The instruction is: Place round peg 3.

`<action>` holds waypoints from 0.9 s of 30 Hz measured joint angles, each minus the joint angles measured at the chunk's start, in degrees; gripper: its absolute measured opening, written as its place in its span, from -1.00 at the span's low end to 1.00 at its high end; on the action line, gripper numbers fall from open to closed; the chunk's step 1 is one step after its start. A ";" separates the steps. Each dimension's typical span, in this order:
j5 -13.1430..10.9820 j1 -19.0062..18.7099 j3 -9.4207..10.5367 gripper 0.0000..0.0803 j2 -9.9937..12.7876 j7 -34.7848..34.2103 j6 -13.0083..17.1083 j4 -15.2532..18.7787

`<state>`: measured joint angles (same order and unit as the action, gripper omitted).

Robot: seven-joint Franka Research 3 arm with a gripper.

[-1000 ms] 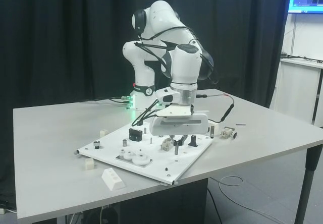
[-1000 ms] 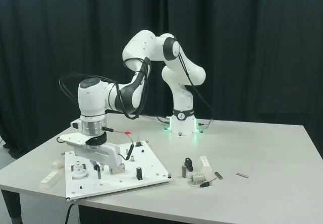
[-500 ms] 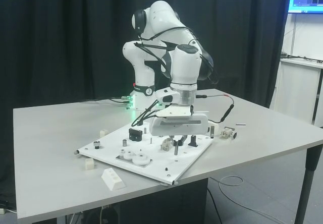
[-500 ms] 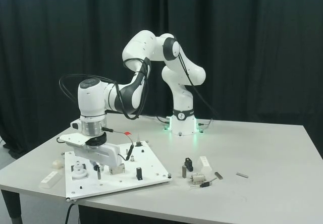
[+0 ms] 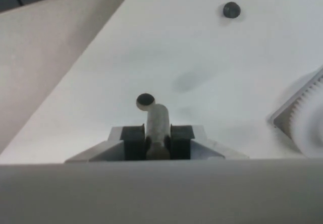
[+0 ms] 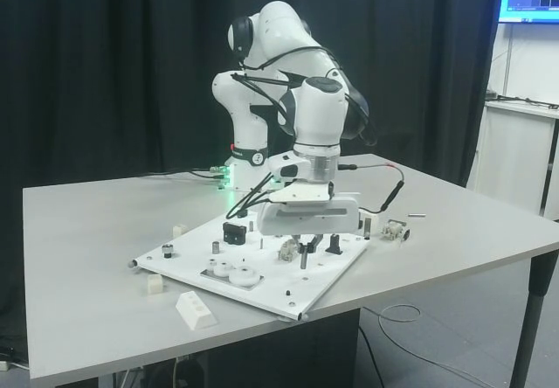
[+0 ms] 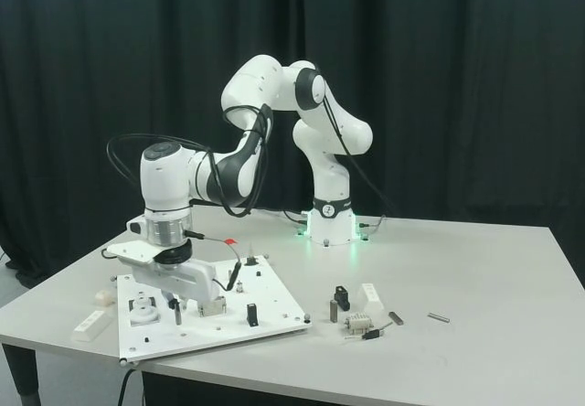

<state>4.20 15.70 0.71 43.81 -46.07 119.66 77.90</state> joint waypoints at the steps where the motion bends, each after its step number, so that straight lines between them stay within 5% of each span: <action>1: 0.05 -0.01 -0.08 -0.74 0.00 0.18 0.00 0.00; 9: 1.06 -0.95 -2.54 -0.75 -0.14 0.77 0.00 -0.03; 27: 0.90 -4.20 -14.38 -0.75 -0.27 4.83 2.70 -1.06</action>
<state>5.10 11.50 -13.67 43.54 -41.24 122.36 76.83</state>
